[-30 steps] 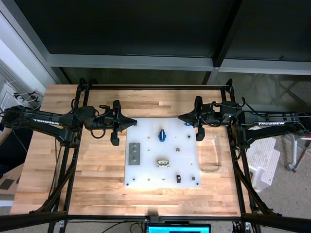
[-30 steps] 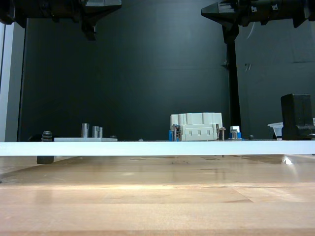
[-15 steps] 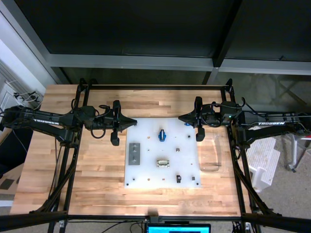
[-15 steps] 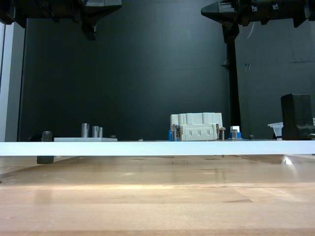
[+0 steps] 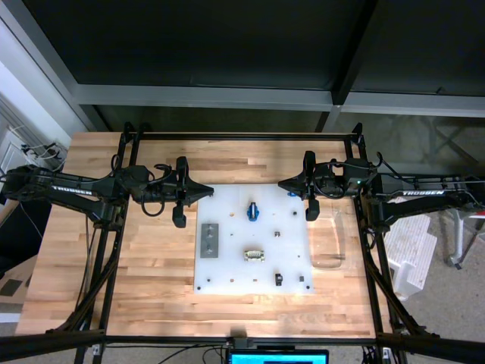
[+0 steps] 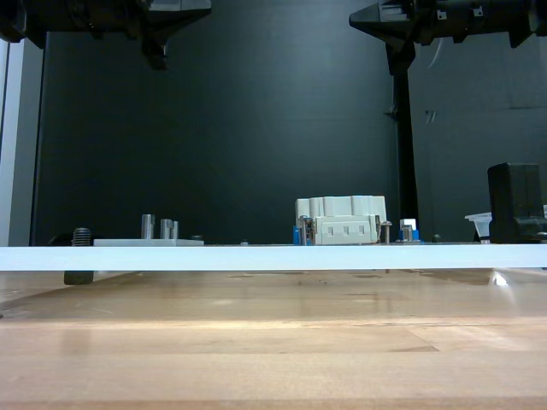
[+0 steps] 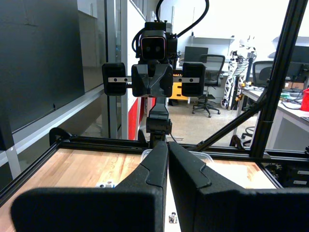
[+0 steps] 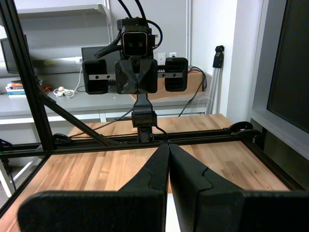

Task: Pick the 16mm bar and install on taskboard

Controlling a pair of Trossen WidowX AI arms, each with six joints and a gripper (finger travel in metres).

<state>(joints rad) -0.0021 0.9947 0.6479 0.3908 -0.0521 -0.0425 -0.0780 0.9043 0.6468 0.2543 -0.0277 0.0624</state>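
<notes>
The white taskboard (image 5: 227,273) lies mid-table. On its left part a grey block (image 5: 209,239) carries short metal pegs (image 6: 147,226), standing upright. I cannot tell which piece is the 16mm bar, and neither gripper holds it. My left gripper (image 5: 204,192) hovers high over the board's far left corner, pointing right. My right gripper (image 5: 283,184) hovers high over the far right part, pointing left. In each wrist view the left gripper (image 7: 167,145) and the right gripper (image 8: 169,145) are shut with nothing between the fingers, facing each other.
A blue part (image 5: 252,211), a beige connector (image 6: 340,220) and a small black block (image 5: 279,279) sit on the board. A clear tray (image 5: 333,243) lies right of the board. A black block (image 6: 516,203) stands at the right. Black frame rails (image 5: 242,136) border the table.
</notes>
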